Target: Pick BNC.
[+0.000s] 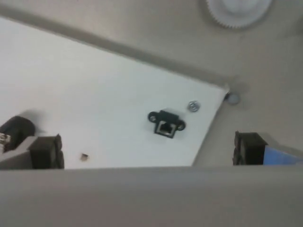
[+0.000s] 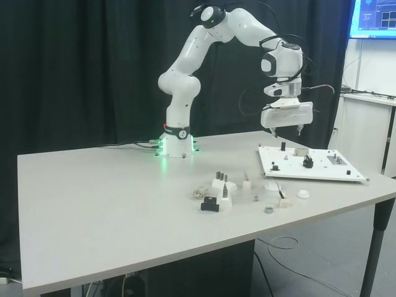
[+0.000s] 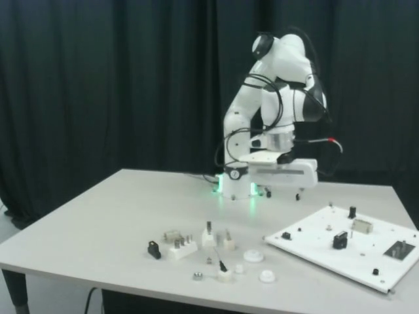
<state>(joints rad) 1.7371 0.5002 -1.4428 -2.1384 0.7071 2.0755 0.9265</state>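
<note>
While the gripper (image 2: pixel 286 130) is held wide open and empty above the white board (image 2: pixel 322 170), the upright BNC (image 2: pixel 283 146) is judged to lie below, offset toward one fingertip.

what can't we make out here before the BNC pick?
- Which part is the BNC: small parts on the grey table too small in both room views.
- End effector contents: too small in room views.
- Black part: wrist view, cut off by the edge.
</note>
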